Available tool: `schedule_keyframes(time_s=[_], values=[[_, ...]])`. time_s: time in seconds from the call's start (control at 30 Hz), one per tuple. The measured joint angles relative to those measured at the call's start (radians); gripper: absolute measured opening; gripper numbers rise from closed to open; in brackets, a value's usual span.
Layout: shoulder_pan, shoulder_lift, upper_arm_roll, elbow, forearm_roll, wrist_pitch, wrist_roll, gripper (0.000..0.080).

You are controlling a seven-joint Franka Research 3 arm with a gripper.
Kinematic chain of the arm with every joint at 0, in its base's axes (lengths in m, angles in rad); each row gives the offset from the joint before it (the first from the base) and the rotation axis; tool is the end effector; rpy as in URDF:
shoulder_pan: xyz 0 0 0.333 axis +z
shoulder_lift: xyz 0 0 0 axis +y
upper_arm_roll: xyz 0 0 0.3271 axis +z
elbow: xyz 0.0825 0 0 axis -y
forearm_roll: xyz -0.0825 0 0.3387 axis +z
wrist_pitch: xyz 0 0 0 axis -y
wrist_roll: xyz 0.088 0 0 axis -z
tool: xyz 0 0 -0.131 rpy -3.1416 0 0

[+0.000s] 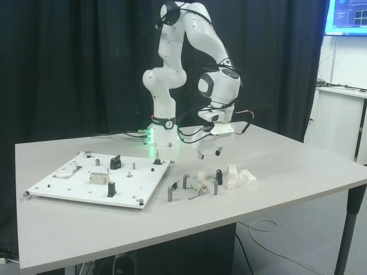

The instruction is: Remove large gear.

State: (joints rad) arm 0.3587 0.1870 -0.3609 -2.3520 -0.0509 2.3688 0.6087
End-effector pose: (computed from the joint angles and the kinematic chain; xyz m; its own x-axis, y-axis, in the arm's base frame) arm 0.4672 -0.0040 0.2685 0.8352 -0.5445 -0.0773 -0.5271 -0.8327 0.1695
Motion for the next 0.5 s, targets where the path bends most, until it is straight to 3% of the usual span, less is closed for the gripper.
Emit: schedule_keyframes(time_s=[0.5], values=[[-0.101, -0.007, -0.104, 0.004, -0.101, -0.003, 0.000, 0.0800]])
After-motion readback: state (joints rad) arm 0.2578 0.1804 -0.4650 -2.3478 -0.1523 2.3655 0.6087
